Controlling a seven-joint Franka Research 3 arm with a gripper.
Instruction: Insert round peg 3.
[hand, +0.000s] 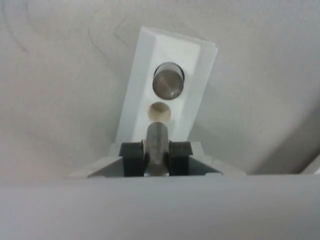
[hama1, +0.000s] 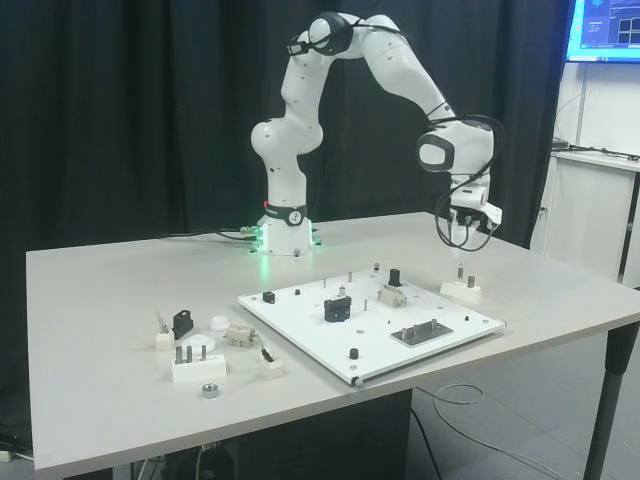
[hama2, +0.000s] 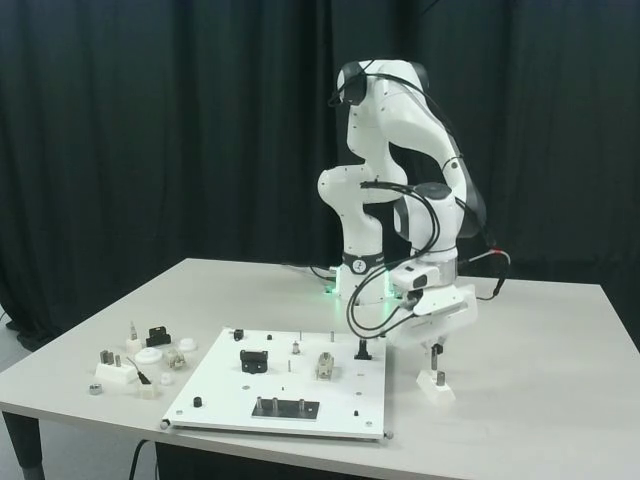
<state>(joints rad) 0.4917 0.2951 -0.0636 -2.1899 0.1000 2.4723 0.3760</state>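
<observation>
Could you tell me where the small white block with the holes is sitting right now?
The white block rests on the grey table just beyond the white board's far corner, directly under the gripper, which holds a metal peg above it.

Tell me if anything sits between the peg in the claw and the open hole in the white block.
Nothing visible does. The peg held in the claw hangs just short of the open hole in the white block. A second peg stands in the hole beyond, not in the path.
</observation>
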